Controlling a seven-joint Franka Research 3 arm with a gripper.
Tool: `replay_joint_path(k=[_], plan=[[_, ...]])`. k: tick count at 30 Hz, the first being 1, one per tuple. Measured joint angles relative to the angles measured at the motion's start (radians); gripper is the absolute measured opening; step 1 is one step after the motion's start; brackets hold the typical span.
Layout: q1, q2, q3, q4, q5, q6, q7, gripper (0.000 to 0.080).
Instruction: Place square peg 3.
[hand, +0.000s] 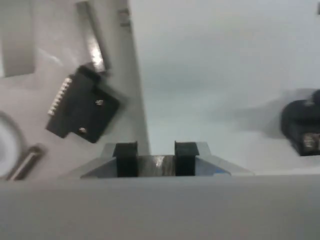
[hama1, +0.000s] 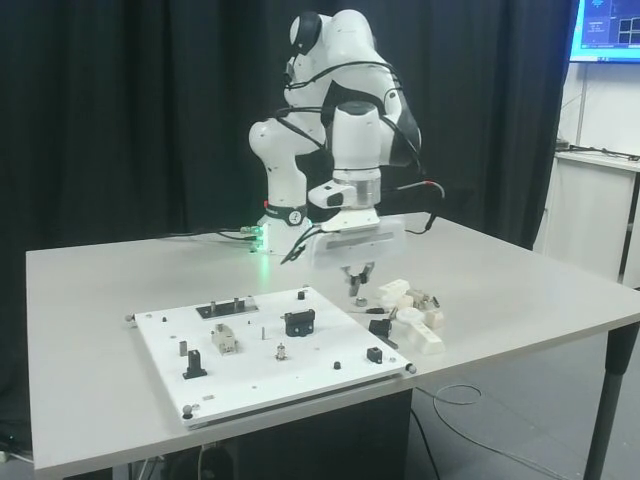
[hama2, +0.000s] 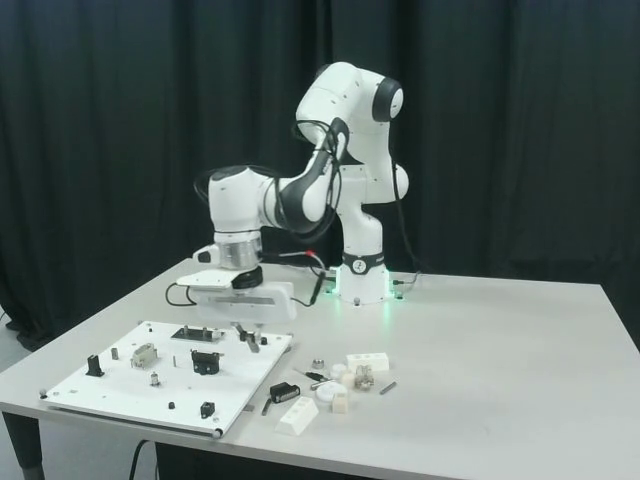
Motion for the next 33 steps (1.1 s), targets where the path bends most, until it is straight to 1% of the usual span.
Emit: replay_joint_path(k=[6, 12, 27, 33], plan=[[0.046, -0.014, 0.0, -0.03, 0.0, 0.042, 0.041, 0.0152], [0.095, -0.023, 0.0, -0.054, 0.0, 0.071, 0.074, 0.0152], [0.232, -0.029, 0.007, -0.112, 0.0, 0.132, 0.207, 0.0152], [0.289, -0.03, 0.016, -0.136, 0.0, 0.176, 0.269, 0.0152]])
